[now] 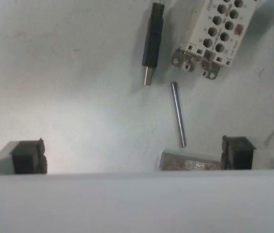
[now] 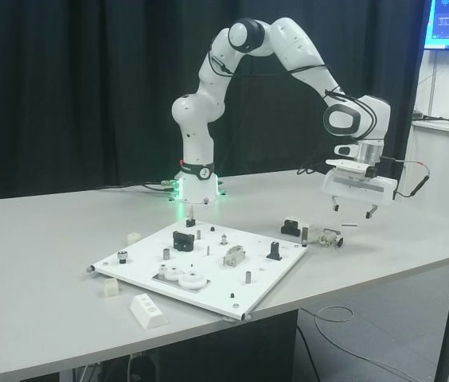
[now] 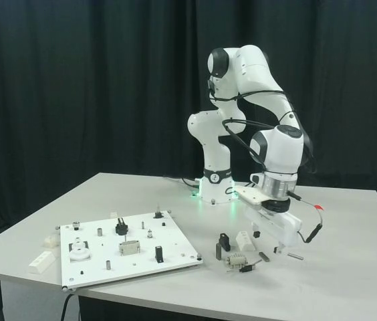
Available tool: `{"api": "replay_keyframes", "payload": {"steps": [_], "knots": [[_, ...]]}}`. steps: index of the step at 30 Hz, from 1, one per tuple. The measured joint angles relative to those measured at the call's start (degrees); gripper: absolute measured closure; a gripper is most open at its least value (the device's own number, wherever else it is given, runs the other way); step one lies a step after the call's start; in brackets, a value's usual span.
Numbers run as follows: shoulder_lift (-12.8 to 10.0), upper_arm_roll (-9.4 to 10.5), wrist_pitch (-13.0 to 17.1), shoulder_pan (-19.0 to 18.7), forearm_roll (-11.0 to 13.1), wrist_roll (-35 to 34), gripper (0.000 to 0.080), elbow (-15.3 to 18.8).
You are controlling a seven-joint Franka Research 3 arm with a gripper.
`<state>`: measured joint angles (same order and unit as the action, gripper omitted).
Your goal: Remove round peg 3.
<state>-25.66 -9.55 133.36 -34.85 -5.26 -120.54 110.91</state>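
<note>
Wide-open and empty, the gripper (image 1: pixel 132 155) hovers over a thin peg (image 1: pixel 178 114) lying loose on the table (image 1: pixel 69 87) beside the white board (image 2: pixel 276 274), so removal looks done.

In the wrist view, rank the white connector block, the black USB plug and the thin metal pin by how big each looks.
1. White connector block, though the picture's edge cuts it off.
2. Black USB plug, also cut off by that edge.
3. Thin metal pin: about as long as the plug's visible part, but far slimmer.
</note>
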Motion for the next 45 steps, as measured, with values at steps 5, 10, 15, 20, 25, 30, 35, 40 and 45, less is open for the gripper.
{"api": "replay_keyframes", "payload": {"steps": [5, 10, 15, 20, 25, 30, 35, 40, 45], "knots": [[0.0, -0.1, 0.0, 0.0, 0.0, 0.0, 0.0003, 0.0], [0.0, -0.24, 0.0, 0.0, 0.0, 0.0, 0.0003, 0.0], [0.0, -0.45, 0.0, 0.0, -0.6, 0.0, 0.0003, -0.1], [0.0, -1.04, 0.1, 0.1, -3.2, 0.0, 0.0003, -0.3], [0.0, -1.46, 0.1, 1.4, -7.5, 0.0, 0.0003, -0.8], [0.0, -0.97, 0.0, 4.7, -12.4, 0.1, 0.0003, -1.5], [0.0, 2.55, 0.0, 11.5, -17.7, 1.5, 0.0003, -2.4], [0.0, 10.22, 0.1, 22.5, -23.4, 4.4, 0.0003, -3.5], [-0.1, 19.27, 0.1, 34.7, -27.3, 8.4, 0.0003, -4.4]]}}
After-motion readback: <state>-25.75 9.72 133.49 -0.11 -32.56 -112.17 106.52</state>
